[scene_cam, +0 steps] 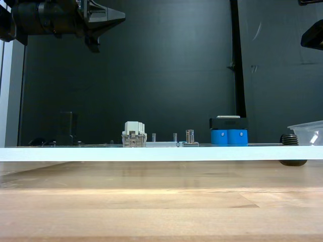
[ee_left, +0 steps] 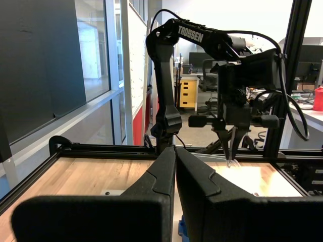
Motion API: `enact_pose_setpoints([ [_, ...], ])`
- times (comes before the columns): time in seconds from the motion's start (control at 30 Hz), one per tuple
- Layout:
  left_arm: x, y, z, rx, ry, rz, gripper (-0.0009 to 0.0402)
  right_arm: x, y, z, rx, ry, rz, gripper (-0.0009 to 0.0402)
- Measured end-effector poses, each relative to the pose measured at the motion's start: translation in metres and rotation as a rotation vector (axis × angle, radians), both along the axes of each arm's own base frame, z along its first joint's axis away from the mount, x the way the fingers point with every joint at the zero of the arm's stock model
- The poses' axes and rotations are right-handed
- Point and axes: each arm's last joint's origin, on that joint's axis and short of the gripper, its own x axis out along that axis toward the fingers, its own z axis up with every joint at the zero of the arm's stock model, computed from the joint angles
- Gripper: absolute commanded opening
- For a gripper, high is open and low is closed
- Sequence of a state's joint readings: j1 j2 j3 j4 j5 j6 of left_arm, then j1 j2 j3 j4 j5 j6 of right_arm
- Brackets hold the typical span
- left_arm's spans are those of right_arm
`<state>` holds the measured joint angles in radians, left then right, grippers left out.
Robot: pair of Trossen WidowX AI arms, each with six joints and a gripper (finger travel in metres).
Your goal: Pick the RJ45 connector and install on taskboard
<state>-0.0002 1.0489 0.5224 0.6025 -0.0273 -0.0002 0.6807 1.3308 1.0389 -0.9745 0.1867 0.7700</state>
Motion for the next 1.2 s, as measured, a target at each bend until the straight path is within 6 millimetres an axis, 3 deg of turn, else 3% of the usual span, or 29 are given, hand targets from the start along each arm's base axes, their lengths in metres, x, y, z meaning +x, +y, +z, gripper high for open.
enact_pose_setpoints([
  [0.8, 0.0, 0.0, 0.0, 0.0, 0.0, 0.0, 0.0, 0.038, 0.034, -0.015, -0.015, -0.004, 0.052, 0.0],
  [1.2, 0.0, 0.0, 0.0, 0.0, 0.0, 0.0, 0.0, 0.047, 0.045, -0.021, -0.01, -0.014, 0.068, 0.0],
])
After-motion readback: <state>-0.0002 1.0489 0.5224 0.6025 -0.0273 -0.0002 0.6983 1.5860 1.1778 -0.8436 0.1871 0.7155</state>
